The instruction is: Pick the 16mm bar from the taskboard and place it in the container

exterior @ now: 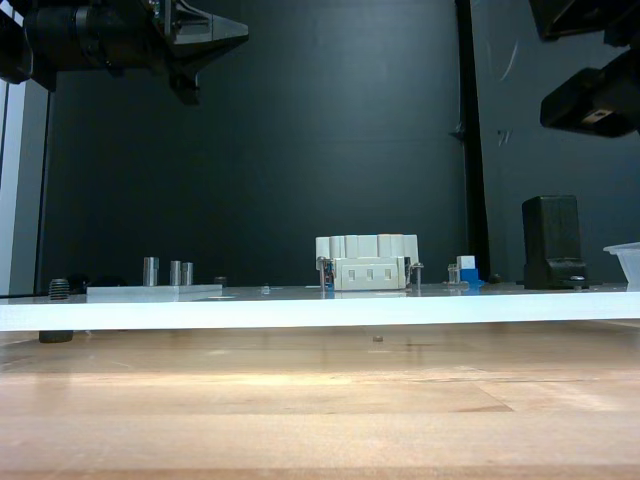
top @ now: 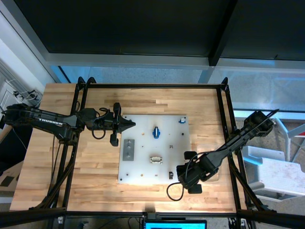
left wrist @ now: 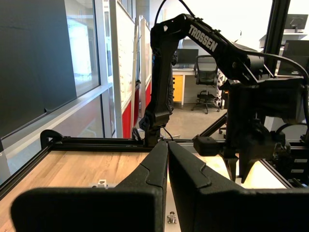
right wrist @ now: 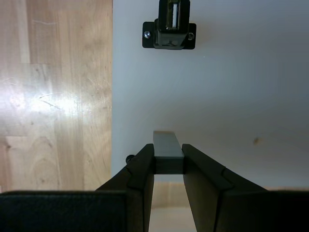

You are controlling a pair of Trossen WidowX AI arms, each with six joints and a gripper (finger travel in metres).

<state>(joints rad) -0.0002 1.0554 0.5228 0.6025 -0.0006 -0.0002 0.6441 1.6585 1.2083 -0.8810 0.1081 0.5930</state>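
Where the right gripper (right wrist: 168, 152) points straight down, its fingers (right wrist: 145, 166) are clamped on the 16mm bar (right wrist: 167, 141), a small grey piece pinched at both sides. Below it lies the white taskboard (top: 143, 167), at its near right corner, with the black fitting (right wrist: 169, 25) a little ahead of the fingertips. Bare wood shows past the board's edges. In the low view the right arm hangs well above the board, so the bar looks lifted clear.

Judged step: the bar is out of the board and the carry is in hand. The next move calls for a short swing rightward, off the board, to the container (exterior: 624, 256). This clear tub sits just beside the board's right edge, largely under the right arm in the high view. It should lower between the walls before letting go, since so small a peg could bounce out.

Left gripper (top: 127, 124): fingers together, nothing held, raised over the board's far left edge, apparently parked.

Surface: pale wooden table (top: 95, 191) with patches of glare, ringed by black frame rails (top: 152, 86). Room: glass partitions (left wrist: 87, 58), an office chair (left wrist: 206, 79) beyond, a dark panel behind the table.
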